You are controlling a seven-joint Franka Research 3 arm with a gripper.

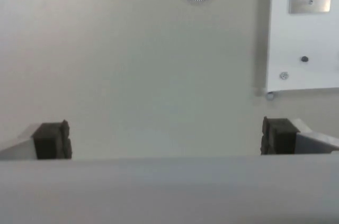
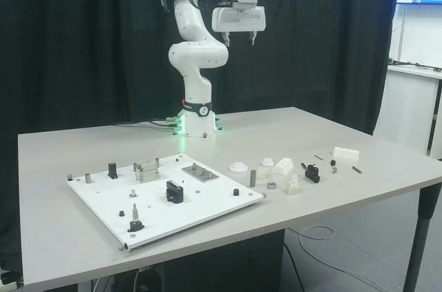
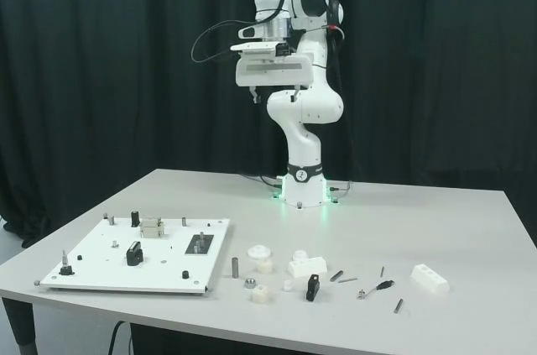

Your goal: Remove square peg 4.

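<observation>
On the near left of the grey table point(image 2: 62, 237), a white board point(image 2: 207, 212) is laid flat, with a black knob point(image 2: 135, 225) near its front edge and a black block point(image 2: 173, 192) standing behind that. Further back on the board, a grey plate point(image 2: 199, 174) and a small grey fixture point(image 2: 146, 170) are seen. Beside the fixture, toward the board's far left corner, a black square peg point(image 2: 112, 168) is seated upright in the board. It is the likeliest square peg 4, though which peg bears that number cannot be told. To the right of the board, loose parts are scattered on the table: a grey cylinder point(image 2: 253, 177), a black clip point(image 2: 312, 173), a white gear point(image 2: 238, 166) and several white blocks, the farthest right being a long one point(image 2: 346, 153). Behind all this, at the far middle of the table, the arm's base point(image 2: 193, 116) is bolted down, with green light at its foot. The gripper point(image 2: 239, 39) is held high above the table, well apart from the board and the peg. Its fingers are spread wide with nothing between them. In the wrist view only bare table is framed between the black fingertips point(image 1: 51, 140), with two white gears and a corner of the board beyond.
</observation>
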